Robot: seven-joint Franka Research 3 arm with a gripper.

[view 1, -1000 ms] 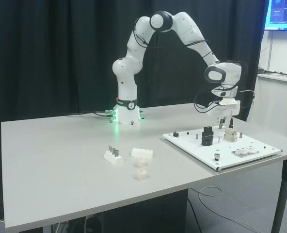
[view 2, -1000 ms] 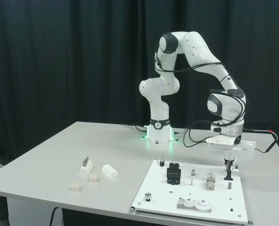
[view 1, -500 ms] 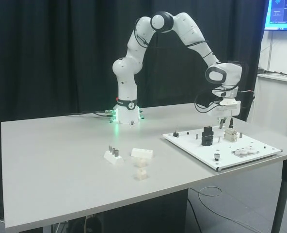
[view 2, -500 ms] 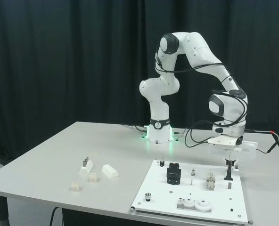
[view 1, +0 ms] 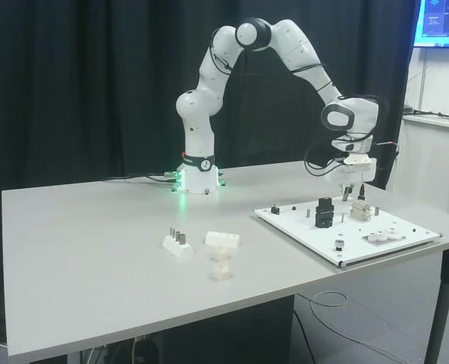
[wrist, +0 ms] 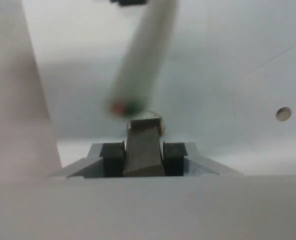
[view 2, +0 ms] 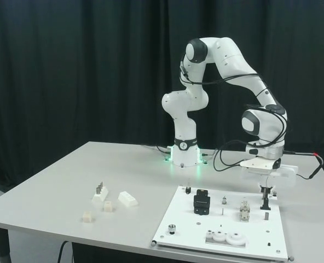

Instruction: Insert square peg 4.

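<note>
Closed on the square peg (wrist: 144, 150): jaws shut, with a black pad (wrist: 113, 159) pressed against each side of its grey shank in the wrist view. Held upright, over the far right part of the white board (view 2: 175, 222). In the second room view, hangs dark and thin below the jaws with its lower end down at the board's surface. Cannot tell whether seated in a hole or only touching.

Just past the peg in the wrist view, crossed by a blurred white rod (wrist: 140, 60) with a green spot near its end. Off to one side on the board, a small round hole (wrist: 283, 114).

Beside the peg on the board, a small pale fixture (view 2: 244, 211). Toward the board's middle, a black block (view 2: 202, 201). At the near edge, two white gears (view 2: 227, 238) side by side, and a short dark stud (view 2: 172, 228) near the near left corner.

Above, the white arm (view 2: 227, 60) arched from its base (view 2: 185, 153), lit green at the foot, down to the wrist over the board.

Well apart on the grey bench (view 2: 63, 181): a white holder with upright pins (view 2: 100, 193), a white block (view 2: 128, 199) near it, and two small cubes (view 2: 108, 206) (view 2: 88, 217) in front. Behind everything, a black curtain (view 2: 69, 66).
</note>
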